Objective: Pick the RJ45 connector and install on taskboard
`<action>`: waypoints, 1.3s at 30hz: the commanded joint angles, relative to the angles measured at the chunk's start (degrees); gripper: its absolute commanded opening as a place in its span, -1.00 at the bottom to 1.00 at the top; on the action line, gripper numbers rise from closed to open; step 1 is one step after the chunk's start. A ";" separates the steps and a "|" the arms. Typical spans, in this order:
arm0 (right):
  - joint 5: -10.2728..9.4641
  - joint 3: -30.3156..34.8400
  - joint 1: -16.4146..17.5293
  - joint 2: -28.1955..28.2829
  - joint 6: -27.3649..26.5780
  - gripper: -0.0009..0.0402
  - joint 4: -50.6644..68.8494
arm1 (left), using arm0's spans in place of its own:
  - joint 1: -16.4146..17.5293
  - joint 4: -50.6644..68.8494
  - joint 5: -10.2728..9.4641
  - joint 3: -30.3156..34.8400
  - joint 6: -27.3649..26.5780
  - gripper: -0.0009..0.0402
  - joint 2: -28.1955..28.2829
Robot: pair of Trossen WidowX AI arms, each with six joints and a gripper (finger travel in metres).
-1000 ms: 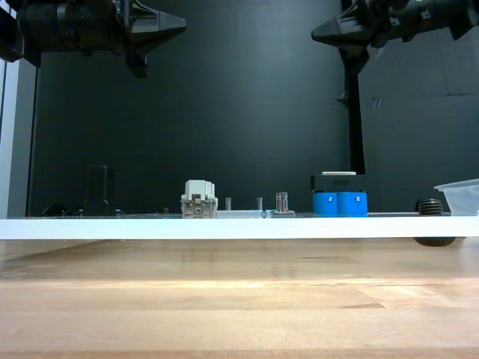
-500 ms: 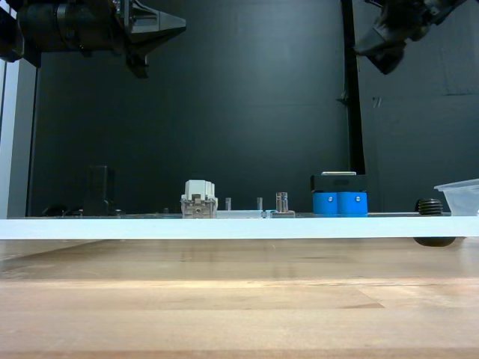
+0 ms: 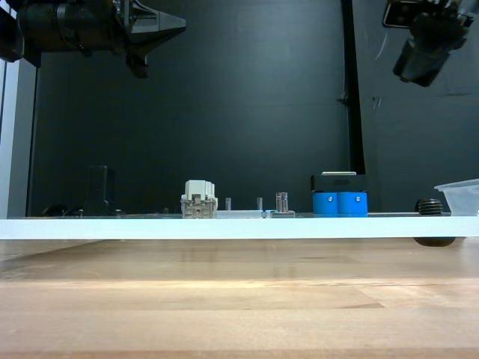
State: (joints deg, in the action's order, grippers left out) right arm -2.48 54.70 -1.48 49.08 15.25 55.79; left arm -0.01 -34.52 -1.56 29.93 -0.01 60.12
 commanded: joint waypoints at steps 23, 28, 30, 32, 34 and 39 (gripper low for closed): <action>9.51 -0.28 19.02 -1.44 14.01 -0.96 15.41 | 0.02 0.00 0.02 0.02 0.00 -0.96 -0.02; 10.60 -0.92 25.03 -1.42 20.13 -0.96 17.03 | 0.00 0.00 0.02 0.02 0.00 -0.96 0.00; 10.80 -1.42 27.80 -1.40 23.06 -0.96 17.31 | 0.02 0.00 0.02 0.02 0.00 -0.96 0.00; 11.63 -2.03 30.67 -1.31 26.03 -0.96 17.29 | 0.00 0.00 0.02 0.02 0.00 -0.96 0.00; 12.17 -2.54 33.68 -1.03 28.89 -0.96 17.27 | 0.02 0.00 0.02 0.02 0.00 -0.96 0.00; 13.53 -2.78 39.32 1.07 34.69 -0.96 16.98 | 0.02 0.00 0.02 0.02 0.02 -0.96 0.00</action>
